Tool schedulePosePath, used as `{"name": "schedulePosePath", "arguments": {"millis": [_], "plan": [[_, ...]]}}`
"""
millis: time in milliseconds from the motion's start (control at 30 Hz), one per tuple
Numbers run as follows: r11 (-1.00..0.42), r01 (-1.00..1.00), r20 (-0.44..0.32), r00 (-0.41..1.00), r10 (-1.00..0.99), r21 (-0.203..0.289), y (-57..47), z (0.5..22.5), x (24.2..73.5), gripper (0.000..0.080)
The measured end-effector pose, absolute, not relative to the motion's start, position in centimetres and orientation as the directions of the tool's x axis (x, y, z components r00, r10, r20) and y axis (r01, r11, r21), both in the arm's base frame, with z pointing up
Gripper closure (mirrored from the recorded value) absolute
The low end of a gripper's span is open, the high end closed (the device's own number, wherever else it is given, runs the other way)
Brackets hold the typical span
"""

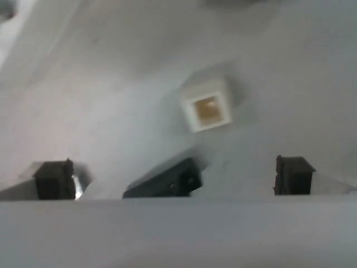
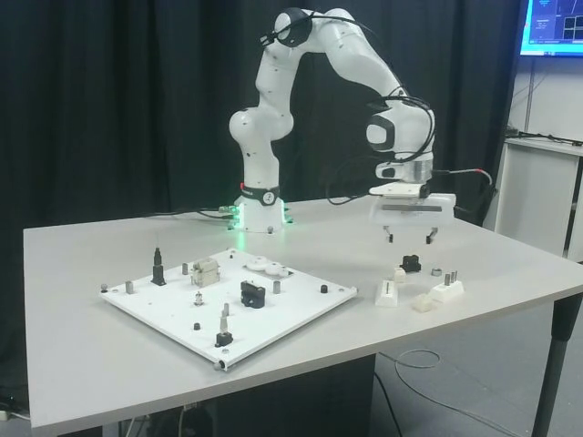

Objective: Pick bolt 4.

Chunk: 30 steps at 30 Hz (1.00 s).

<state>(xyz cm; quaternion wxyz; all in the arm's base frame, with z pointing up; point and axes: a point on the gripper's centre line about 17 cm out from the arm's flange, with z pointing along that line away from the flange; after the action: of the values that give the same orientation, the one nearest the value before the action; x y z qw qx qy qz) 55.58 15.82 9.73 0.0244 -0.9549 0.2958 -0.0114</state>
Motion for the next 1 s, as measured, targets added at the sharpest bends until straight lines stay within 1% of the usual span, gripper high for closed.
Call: {"name": "schedulePosePath", "arguments": {"millis": [200,433,700,1000], "plan": [[-0.891,-0.45,0.029,0.892,-0.452,-0.064,18.3,10.0,55.6,0.0003],[-0.963,-0.262,0.042,0.963,-0.265,-0.058,20.4,9.7,55.4,0.0003],[-0.996,-0.083,0.046,0.995,-0.085,-0.043,22.4,8.5,55.0,0.0003],[-1.0,0.016,0.045,0.999,0.014,-0.026,23.9,6.8,54.7,0.0003]]}}
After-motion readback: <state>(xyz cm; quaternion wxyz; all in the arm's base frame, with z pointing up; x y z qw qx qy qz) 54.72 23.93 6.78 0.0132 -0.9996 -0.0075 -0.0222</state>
